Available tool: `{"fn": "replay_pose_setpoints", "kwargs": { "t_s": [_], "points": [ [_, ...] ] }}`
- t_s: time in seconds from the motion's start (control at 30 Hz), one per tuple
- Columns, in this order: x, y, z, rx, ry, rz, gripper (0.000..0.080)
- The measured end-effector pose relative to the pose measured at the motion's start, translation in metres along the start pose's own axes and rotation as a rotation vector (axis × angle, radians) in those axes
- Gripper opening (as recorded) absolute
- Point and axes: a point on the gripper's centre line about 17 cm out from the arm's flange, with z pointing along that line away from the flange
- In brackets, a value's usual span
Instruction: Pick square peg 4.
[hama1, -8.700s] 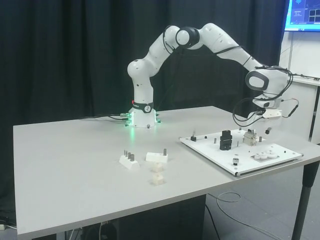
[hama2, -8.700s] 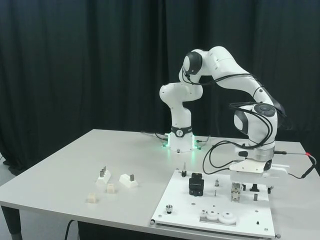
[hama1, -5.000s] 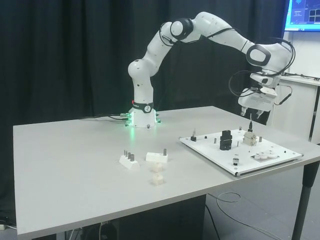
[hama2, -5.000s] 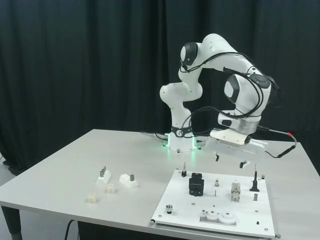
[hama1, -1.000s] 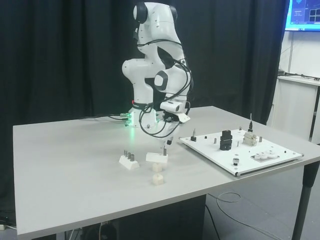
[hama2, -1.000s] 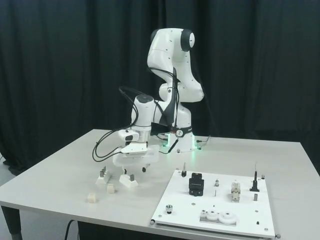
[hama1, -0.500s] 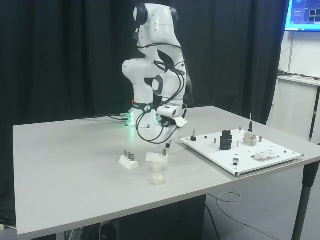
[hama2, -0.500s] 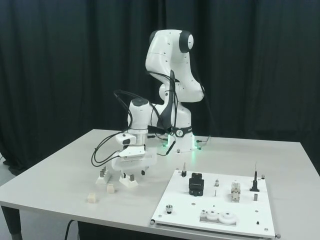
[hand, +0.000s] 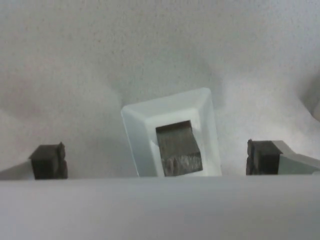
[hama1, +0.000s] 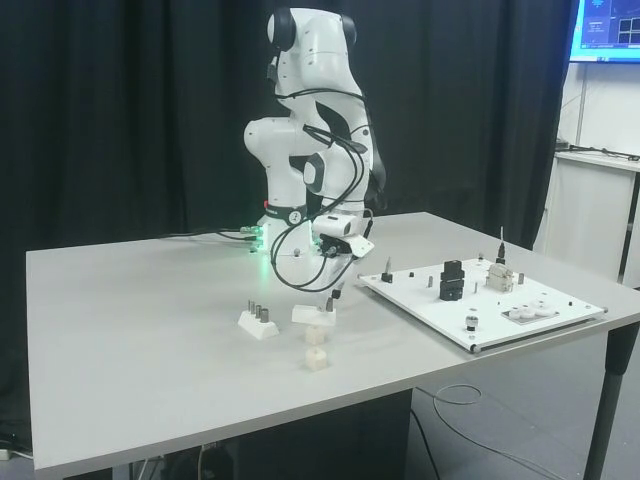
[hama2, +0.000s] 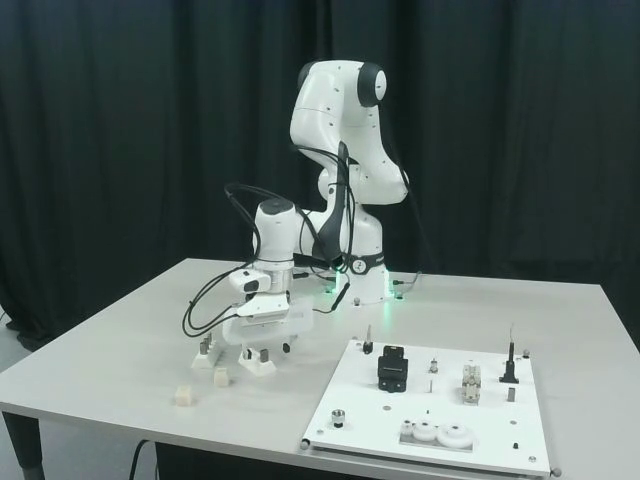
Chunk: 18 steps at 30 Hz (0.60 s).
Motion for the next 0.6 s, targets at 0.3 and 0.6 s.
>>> {"fn": "replay_pose_setpoints", "kwargs": {
  "t_s": [0.3, 0.6],
  "points": [
    [0.0, -0.0022, 0.0041, 0.012, 0.005, 0.016, 0.08],
    [0.0008, -0.0025, 0.0054, 0.019, 0.01, 0.037, 0.0543]
  ]
}}
